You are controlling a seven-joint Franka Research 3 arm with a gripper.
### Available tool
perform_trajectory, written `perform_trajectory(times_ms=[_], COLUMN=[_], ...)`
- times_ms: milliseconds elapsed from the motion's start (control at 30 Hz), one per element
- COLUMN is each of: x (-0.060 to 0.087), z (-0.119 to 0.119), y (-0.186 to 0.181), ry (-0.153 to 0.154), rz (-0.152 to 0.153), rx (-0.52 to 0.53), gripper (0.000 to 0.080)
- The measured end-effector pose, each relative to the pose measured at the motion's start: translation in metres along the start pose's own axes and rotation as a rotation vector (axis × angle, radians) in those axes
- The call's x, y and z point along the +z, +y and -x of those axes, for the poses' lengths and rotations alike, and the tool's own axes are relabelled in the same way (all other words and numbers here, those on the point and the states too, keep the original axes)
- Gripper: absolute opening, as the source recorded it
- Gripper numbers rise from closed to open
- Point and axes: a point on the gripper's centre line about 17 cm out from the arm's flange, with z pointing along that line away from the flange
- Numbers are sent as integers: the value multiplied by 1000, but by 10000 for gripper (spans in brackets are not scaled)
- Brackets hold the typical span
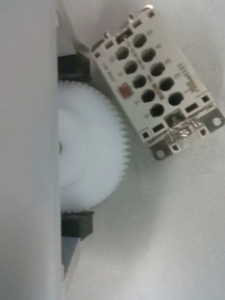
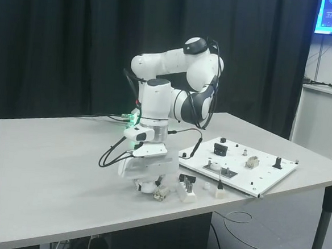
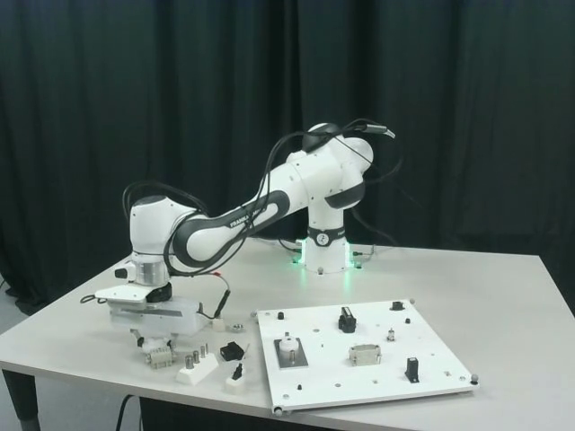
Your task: Insert large gear.
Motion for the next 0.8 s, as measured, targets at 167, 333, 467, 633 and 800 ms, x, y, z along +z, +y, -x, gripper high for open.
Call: perform_trajectory(times_ms=[167, 333, 467, 633, 800], x=[-7, -11, -13, -15, -15], z=[-1, 0, 0, 1, 2], y=[0, 1, 2, 2, 2], ry=[-4, -10, -11, -14, -15], rz=[-4, -5, -6, -8, -8], rx=[3, 4, 6, 7, 7], gripper=[597, 597, 597, 597, 597])
